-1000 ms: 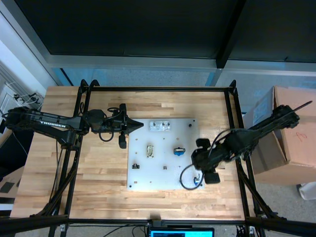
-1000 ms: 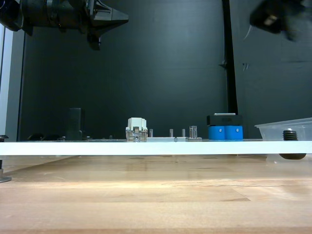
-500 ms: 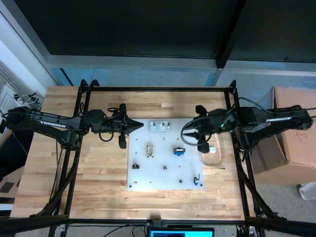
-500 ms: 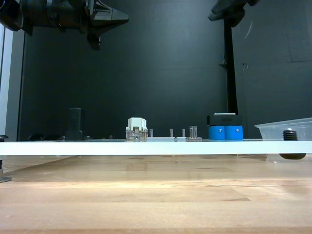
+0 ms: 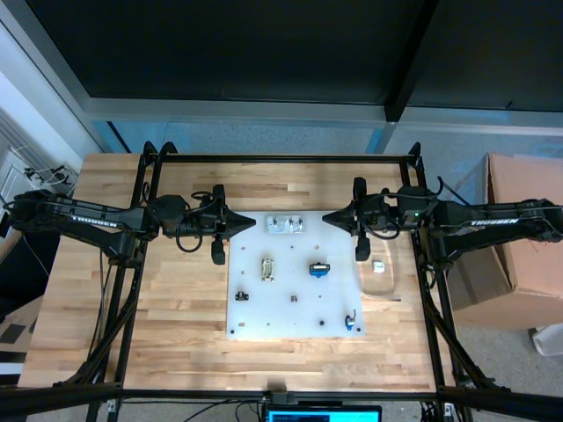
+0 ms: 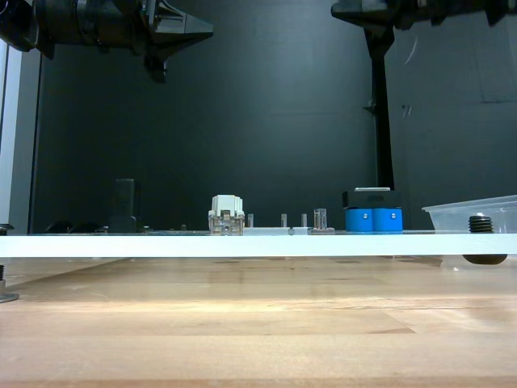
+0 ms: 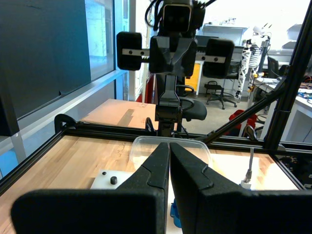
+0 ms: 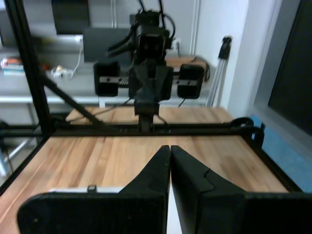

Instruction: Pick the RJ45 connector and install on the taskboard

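Hovering, left gripper [image 5: 249, 223]: high above the far left corner of the taskboard [image 5: 264, 321], pointing inward along the board's far edge. Its arm reaches in level from the left edge of the counter [image 5: 167, 299].
Left jaws: closed tip to tip in the left wrist view, with nothing between them.
Right gripper [image 5: 327, 219]: high above the taskboard's far right corner, pointing inward. It faces the left gripper and is well apart from it.
Right jaws: closed, with the tips meeting in the right wrist view and gripping nothing.
RJ45 connector [image 5: 350, 322]: a small blue piece with a dark stub, on the taskboard at its near right corner. It is free of both grippers. Cannot tell how deep it sits in its seat.
Blue block [image 5: 318, 269]: on the taskboard, right of centre.
Pale socket [image 5: 266, 268]: on the taskboard, left of centre.
Clear tray [image 5: 381, 288]: on the counter, just beside the taskboard's right edge.
White piece [image 5: 378, 265]: lying in the tray's far end.
Cardboard box [image 5: 519, 237]: beyond the counter's right edge.
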`<state>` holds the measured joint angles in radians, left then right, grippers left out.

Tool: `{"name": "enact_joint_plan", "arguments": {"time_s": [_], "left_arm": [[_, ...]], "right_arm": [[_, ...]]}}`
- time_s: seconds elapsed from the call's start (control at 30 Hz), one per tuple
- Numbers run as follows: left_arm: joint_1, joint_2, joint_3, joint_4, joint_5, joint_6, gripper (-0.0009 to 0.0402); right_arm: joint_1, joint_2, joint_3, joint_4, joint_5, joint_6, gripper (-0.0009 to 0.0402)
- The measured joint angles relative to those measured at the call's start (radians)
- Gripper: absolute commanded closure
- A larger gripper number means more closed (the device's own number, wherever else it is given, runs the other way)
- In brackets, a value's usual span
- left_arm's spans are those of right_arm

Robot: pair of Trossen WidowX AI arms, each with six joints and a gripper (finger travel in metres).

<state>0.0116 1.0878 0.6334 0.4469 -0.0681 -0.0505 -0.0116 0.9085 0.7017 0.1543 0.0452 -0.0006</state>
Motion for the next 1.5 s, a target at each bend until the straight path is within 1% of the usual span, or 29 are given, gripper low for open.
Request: {"name": "enact_joint_plan", "arguments": {"time_s": [0.1,0.17,0.33,0.43,0.53,0.57,0.73,0.93,1.1,1.5], "left_arm": [[0.0,0.0,0.0,0.0,0.0,0.0,0.0393],[0.0,0.0,0.0,0.0,0.0,0.0,0.0393],[0.0,0.0,0.0,0.0,0.0,0.0,0.0393],[0.0,0.0,0.0,0.0,0.0,0.0,0.0393],[0.0,0.0,0.0,0.0,0.0,0.0,0.0393],[0.0,0.0,0.0,0.0,0.0,0.0,0.0393],[-0.001,0.0,0.0,0.0,0.0,0.0,0.0393],[-0.001,0.0,0.0,0.0,0.0,0.0,0.0393],[0.0,0.0,0.0,0.0,0.0,0.0,0.0393],[0.0,0.0,0.0,0.0,0.0,0.0,0.0393]], "right_arm": [[-0.005,-0.005,-0.056,0.112,-0.025,0.023,0.0393],[-0.008,-0.005,-0.082,0.15,-0.032,0.033,0.0394],[-0.011,-0.005,-0.098,0.161,-0.031,0.038,0.0393],[-0.013,-0.005,-0.098,0.146,-0.042,0.036,0.0393],[-0.03,-0.005,-0.098,0.142,-0.092,0.032,0.0394],[-0.036,-0.005,-0.098,0.142,-0.094,0.031,0.0393],[-0.045,-0.004,-0.098,0.142,-0.074,0.017,0.0393],[-0.045,-0.004,-0.106,0.144,-0.072,0.006,0.0394],[-0.045,-0.004,-0.13,0.183,-0.068,0.033,0.0394],[-0.045,-0.004,-0.132,0.192,-0.067,0.036,0.0393]]}}
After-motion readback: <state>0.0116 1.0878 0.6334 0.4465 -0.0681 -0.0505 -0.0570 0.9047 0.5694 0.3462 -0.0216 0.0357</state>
